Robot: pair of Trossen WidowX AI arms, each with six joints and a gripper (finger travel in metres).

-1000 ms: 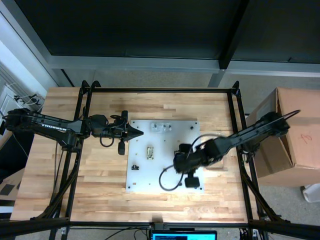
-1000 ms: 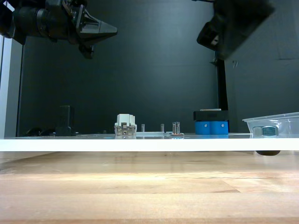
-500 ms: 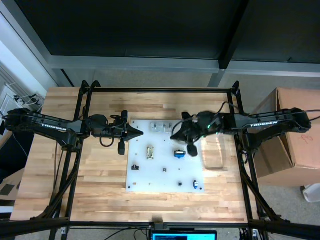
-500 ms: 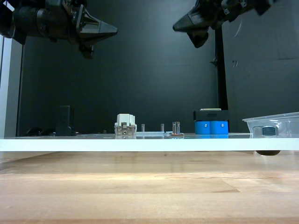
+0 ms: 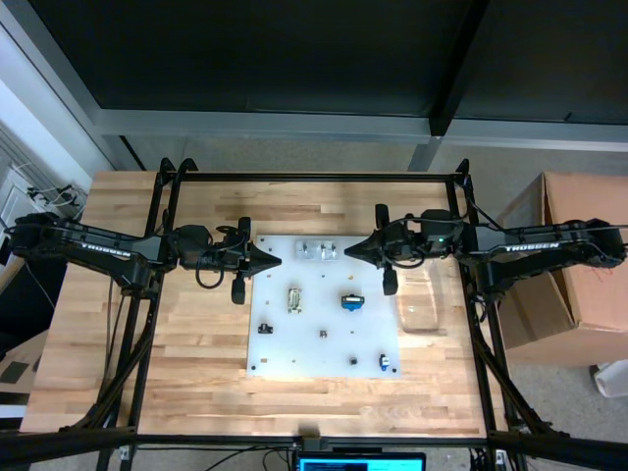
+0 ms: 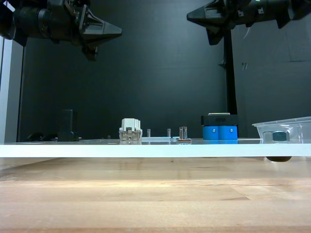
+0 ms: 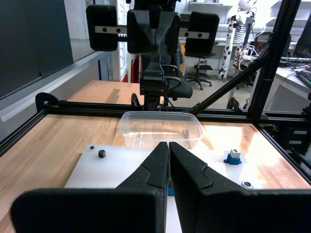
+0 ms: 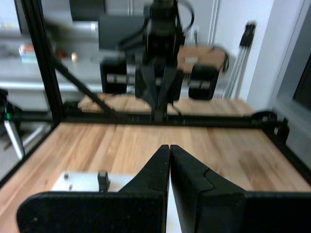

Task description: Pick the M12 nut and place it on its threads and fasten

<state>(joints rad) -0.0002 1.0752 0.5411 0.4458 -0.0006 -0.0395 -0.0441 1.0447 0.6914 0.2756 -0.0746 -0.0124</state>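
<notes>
My left jaws are closed, tips pressed together on nothing. They hang high above the counter [image 5: 196,373] at the end of my left arm [image 5: 98,245], over the far left edge of the white board [image 5: 294,343], pointing across it. My right jaws, on my right arm [image 5: 530,240], are likewise pinched tight with nothing between them. They hang at about the same height over the board's far right part, pointing back at the left pair, and the two sets of tips face each other, well apart.

The M12 nut [image 6: 278,137] is in neither pair. It sits on its stud, far below my right jaws and off toward the near edge from them, close to the board's near right edge. From table height it seems to lie in the clear tray [image 7: 160,131]. From above it stands on the board, apart from the tray, which lies beside the board's right edge, below my right wrist. The nut rests low, close to the board. I cannot make out the stud under it, nor how far down the nut is run.

Below the gap between my two pairs of jaws stand a white connector [image 5: 294,298] and a blue block [image 5: 351,301], the block nearer the right pair. Beyond my right arm, off the counter, stands a cardboard box [image 5: 579,255]
</notes>
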